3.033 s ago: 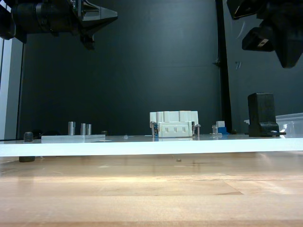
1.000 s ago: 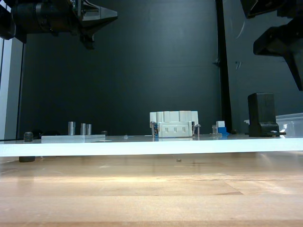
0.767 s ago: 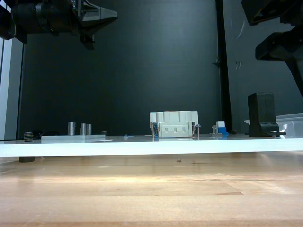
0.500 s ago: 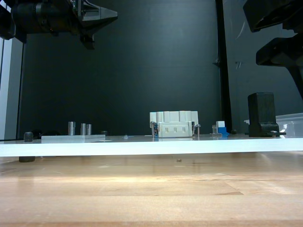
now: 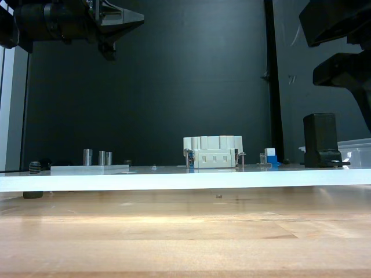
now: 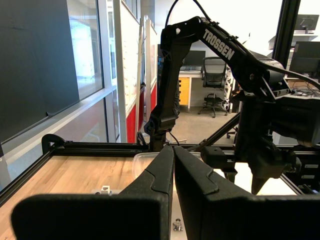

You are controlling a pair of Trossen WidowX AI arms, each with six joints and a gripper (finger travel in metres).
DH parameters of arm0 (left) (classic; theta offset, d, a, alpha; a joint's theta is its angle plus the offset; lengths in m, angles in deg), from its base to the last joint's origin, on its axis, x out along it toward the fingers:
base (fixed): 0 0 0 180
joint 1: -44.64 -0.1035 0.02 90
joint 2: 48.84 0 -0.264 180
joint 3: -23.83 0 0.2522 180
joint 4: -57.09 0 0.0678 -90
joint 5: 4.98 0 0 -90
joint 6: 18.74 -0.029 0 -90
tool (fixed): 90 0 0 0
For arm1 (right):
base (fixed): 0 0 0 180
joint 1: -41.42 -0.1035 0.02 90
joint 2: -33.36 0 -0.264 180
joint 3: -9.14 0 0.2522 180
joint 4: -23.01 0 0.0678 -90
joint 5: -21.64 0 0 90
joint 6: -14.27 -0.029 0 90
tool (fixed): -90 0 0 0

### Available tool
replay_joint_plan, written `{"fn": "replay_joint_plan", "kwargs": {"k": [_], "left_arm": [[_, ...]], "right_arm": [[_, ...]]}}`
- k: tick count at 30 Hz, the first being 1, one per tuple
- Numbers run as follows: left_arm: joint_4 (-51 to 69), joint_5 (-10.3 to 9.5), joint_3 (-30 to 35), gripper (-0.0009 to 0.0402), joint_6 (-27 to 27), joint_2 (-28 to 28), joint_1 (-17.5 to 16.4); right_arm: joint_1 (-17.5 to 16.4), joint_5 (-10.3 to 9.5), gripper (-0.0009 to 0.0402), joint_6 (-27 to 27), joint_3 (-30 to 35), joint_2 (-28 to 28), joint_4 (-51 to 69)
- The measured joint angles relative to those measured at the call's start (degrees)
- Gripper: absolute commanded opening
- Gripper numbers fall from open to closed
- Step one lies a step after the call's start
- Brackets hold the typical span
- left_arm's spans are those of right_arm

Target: Pick the 16mm bar from the taskboard and place it in the container

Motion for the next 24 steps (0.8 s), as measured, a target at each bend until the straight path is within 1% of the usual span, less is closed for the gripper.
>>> {"fn": "replay_joint_plan", "kwargs": {"k": [8,24], "left_arm": [[0.0,0.0,0.0,0.0,0.0,0.0,0.0],[0.0,0.0,0.0,0.0,0.0,0.0,0.0]], "right_arm": [[-0.1,-0.02,0.0225,0.1,-1.9,0.0,-2.5],[-0.2,-0.04,0.0172,0.2,-2.8,0.0,-4.0]]}}
